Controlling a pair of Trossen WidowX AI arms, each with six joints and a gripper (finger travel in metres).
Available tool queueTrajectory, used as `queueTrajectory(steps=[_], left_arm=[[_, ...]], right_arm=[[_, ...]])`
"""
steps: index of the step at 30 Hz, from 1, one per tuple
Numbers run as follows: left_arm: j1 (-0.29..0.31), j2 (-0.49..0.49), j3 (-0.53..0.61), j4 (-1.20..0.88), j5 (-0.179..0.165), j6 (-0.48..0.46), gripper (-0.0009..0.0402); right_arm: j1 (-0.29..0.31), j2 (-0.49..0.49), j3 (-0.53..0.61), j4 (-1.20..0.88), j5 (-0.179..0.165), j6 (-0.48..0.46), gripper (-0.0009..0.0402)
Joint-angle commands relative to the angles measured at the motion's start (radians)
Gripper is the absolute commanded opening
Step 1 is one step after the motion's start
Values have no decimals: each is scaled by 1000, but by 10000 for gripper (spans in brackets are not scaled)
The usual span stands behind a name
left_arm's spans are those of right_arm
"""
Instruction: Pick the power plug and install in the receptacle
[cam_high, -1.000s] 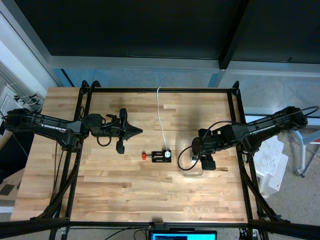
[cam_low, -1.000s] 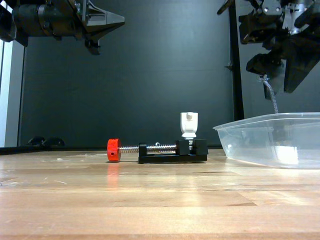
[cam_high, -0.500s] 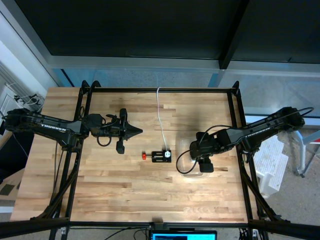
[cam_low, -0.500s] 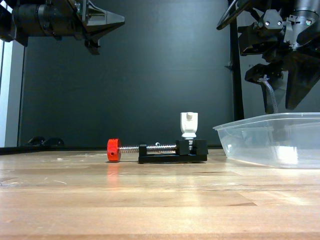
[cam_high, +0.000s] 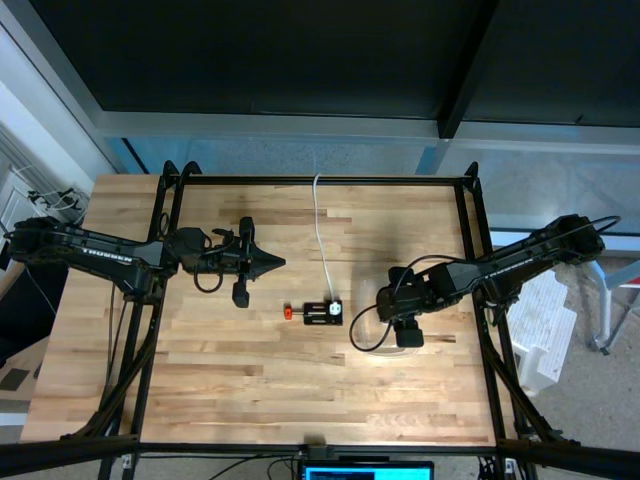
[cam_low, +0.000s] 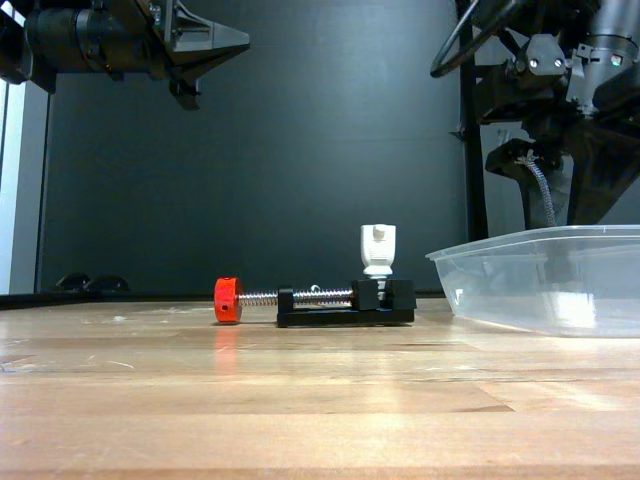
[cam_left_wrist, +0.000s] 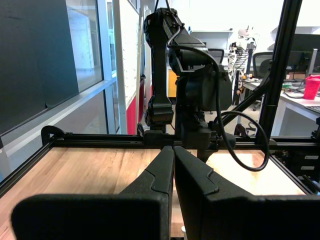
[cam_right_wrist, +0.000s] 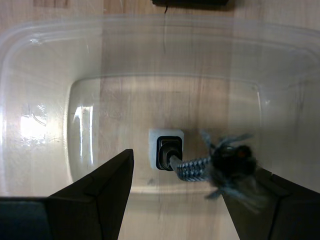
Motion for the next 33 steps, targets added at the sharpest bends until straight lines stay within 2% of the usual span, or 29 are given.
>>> queueTrajectory(steps=[1,14,33], left_arm=[[0,0,0,0,0,0,0],[0,0,0,0,0,0,0],[0,0,0,0,0,0,0]], right_arm=[[3,-1,-11,18,-6,1,216],[8,-1,-56,84,-3,0,211],[8,-3,-87,124,-3,-2,118]])
